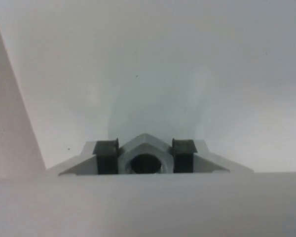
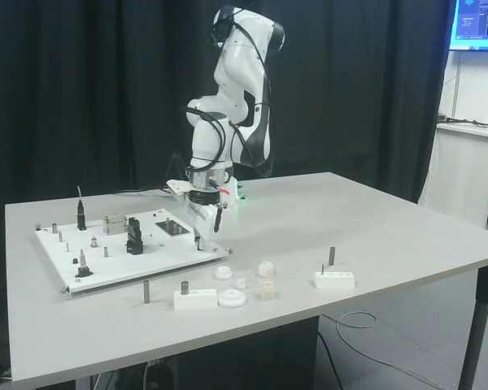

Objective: Insert bolt 4.

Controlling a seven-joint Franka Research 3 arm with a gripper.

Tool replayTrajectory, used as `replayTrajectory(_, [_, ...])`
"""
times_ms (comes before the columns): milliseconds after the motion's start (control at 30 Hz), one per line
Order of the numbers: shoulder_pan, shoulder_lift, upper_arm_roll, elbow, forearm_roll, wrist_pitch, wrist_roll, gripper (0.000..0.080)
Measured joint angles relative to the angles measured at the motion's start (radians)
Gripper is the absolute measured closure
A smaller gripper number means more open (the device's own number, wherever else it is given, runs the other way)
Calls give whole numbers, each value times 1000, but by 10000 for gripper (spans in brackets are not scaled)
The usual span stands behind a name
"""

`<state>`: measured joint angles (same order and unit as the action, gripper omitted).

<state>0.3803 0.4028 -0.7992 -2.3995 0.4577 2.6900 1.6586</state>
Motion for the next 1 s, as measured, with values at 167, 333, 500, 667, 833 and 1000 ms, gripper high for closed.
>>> replayTrajectory(167, [3,-2,0,-6,0,12,0,574])
replayTrajectory(333, [5,-3,0,-9,0,17,0,574])
replayTrajectory(500, [5,-3,-1,-9,-22,20,0,574])
replayTrajectory(667, [5,-6,-6,-9,-55,23,0,95])
replayTrajectory(833, [4,-13,-12,-9,-60,25,0,95])
replayTrajectory(1000, [4,-24,-18,-9,-66,25,0,27])
